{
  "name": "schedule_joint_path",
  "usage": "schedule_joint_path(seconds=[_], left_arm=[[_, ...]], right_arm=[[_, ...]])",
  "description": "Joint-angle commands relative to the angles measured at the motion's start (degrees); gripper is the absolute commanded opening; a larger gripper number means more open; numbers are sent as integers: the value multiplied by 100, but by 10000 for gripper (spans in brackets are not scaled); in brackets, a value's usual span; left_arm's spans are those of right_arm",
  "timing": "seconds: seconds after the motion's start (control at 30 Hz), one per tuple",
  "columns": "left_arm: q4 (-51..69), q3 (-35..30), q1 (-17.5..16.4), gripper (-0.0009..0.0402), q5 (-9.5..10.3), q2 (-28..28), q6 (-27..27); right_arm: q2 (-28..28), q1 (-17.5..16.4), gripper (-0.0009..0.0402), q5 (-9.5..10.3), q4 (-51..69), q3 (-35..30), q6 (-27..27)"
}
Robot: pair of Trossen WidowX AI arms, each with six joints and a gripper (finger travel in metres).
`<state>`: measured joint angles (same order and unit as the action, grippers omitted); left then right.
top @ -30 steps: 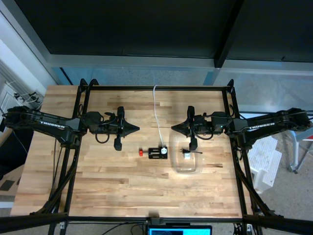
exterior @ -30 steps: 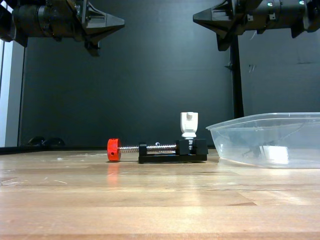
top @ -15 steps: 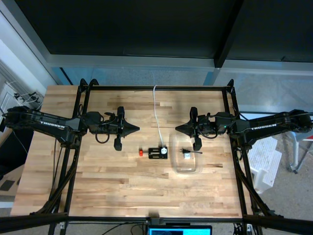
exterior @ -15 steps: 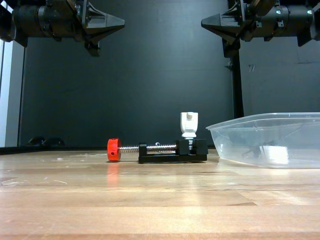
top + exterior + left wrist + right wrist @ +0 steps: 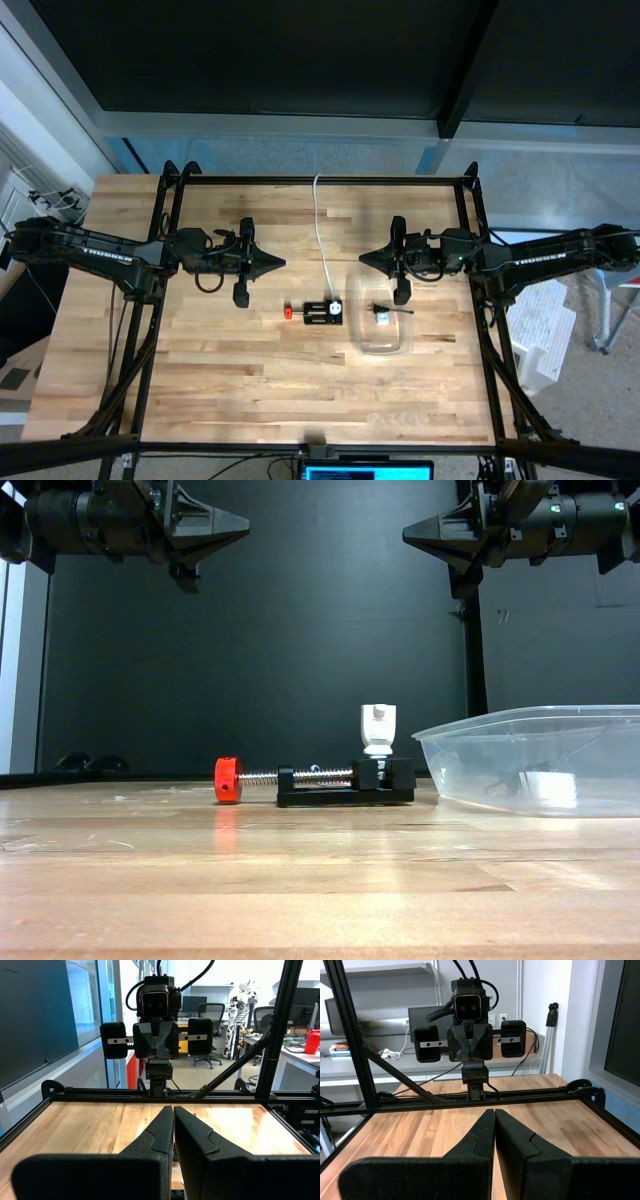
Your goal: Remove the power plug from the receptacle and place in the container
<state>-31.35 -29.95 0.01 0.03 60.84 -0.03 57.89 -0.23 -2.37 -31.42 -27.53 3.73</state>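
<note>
High view: power plug [image 5: 386,309] lies inside the container [image 5: 360,340], below and slightly outboard of the right gripper [image 5: 365,262]. Its thin stub points away from the vise [image 5: 318,311]. A small white cube [image 5: 382,319] sits just beside it in the same tub.

Receptacle [image 5: 337,307] is clamped in the vise, below the gap between the two gripper tips. The red knob [image 5: 288,312] is on the left-gripper side and the white cable [image 5: 322,235] runs off to the far edge of the bench [image 5: 200,380]. In the low view the socket block [image 5: 378,727] stands upright with nothing black in it, as far as can be seen.

Right gripper is clenched and empty, high above the bench, over the container's far edge, well clear of the plug. Its wrist view shows the fingers [image 5: 482,1132] pressed together. Left gripper [image 5: 275,263] is likewise clenched and empty at the same height, well apart from the vise. Its fingers [image 5: 162,1127] also meet.

Status, as a judgement: extraction done, drop in the tub done. Nothing left on the task itself. At most the right arm goes back to rest. No contact with any part right now, so low risk.
</note>
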Motion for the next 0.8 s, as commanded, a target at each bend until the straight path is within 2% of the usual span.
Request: schedule_joint_path(seconds=[0.03, 0.8], left_arm=[[-2, 0, -2, 0, 0, 2, 2], [-2, 0, 0, 0, 0, 2, 2]], right_arm=[[7, -2, 0, -7, -2, -2, -2], [7, -2, 0, -4, 111, -2, -17]])
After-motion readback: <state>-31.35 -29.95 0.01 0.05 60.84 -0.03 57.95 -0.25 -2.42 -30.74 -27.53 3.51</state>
